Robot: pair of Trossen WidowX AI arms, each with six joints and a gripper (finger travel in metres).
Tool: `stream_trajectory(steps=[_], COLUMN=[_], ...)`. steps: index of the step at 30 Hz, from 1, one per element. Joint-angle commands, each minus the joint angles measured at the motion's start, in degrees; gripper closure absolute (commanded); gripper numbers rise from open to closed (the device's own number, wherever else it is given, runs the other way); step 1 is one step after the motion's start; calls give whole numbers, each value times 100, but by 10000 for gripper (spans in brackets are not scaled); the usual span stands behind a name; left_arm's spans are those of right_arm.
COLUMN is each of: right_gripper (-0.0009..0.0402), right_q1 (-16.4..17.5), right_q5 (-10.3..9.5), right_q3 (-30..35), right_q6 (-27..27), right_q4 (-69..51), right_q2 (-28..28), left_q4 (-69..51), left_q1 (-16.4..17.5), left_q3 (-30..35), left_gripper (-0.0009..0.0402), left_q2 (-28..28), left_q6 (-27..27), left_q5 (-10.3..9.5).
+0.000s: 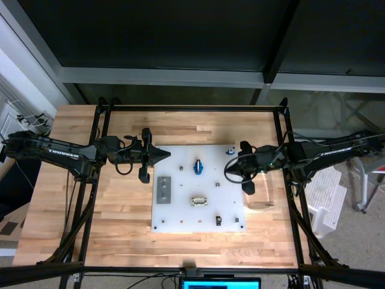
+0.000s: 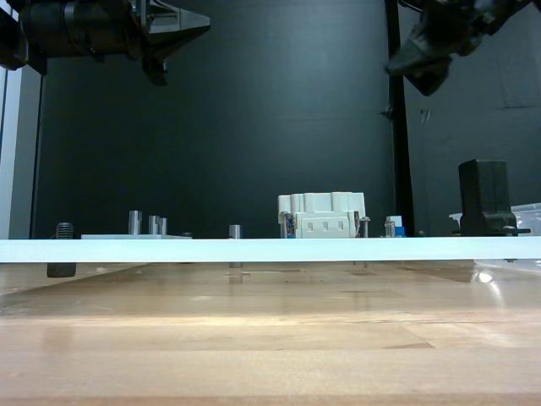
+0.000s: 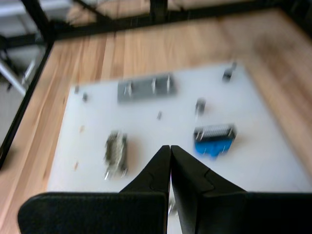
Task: Remove the 16mm bar from the taskboard and place in the container
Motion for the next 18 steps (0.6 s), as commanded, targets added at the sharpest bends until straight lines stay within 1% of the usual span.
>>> stream_trajectory(steps=[1,4,7,13,18], right_gripper=[387,371,346,283,226], right_q1=[280,546,778,1104,1342], right_q5=[17,22,85,63,39], right_q3=[284,599,960,1576,1961], right_q6=[203,431,675,1215,1408], right_q4=[-640,-1209,-1784,-2798,-3368], right_q2=[260,562,909,1539,1978], left_q4=[-4,0,-2,0,-2], left_q1=[2,2,0,2,0], left_q3=[0,0,0,0,0], left_gripper=[393,393,393,393,393], left_q2=[0,-2,0,-2,0], left_q6=[0,0,0,0,0], left_q5=[0,0,0,0,0])
